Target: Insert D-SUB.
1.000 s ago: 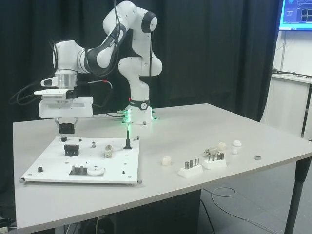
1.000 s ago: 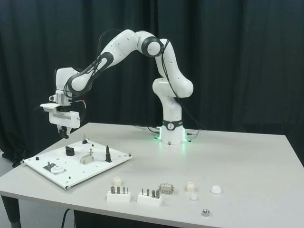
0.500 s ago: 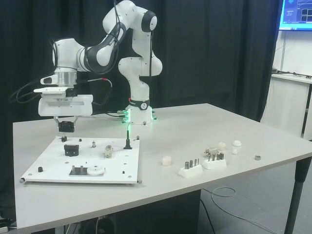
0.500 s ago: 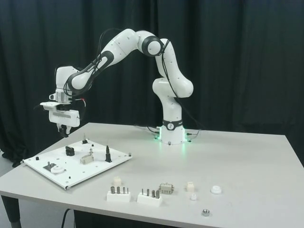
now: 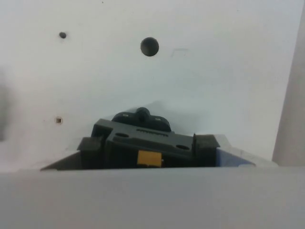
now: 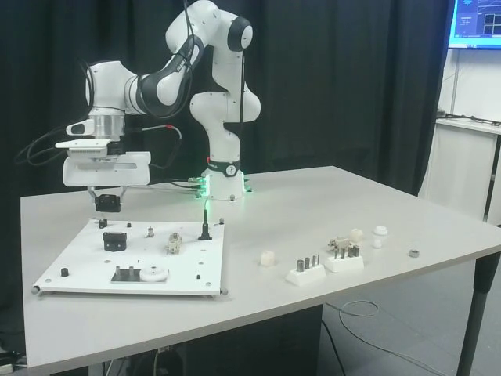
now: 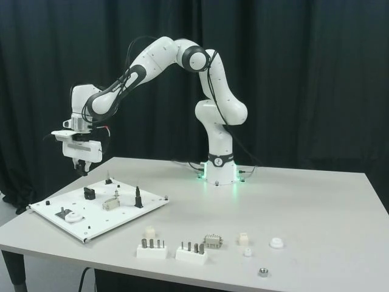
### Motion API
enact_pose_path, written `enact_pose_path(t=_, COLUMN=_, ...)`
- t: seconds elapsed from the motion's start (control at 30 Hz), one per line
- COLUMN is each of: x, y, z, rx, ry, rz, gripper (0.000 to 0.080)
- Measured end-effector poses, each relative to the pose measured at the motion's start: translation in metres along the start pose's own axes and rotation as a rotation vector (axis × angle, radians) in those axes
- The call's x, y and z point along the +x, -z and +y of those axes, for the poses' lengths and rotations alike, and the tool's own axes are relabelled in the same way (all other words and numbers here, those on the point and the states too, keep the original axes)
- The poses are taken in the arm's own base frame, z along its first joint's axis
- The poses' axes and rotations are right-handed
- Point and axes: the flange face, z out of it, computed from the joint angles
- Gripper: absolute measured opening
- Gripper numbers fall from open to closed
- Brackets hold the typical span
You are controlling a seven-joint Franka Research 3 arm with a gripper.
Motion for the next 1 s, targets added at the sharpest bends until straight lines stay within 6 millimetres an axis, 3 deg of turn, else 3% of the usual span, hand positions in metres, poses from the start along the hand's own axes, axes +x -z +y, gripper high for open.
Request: enact_pose_path(t=1.0, x=-0.0028, y=-0.0064, z=-0.0091, rx=0.002, ry=-0.08, rz=-0.007, gripper=0.0396)
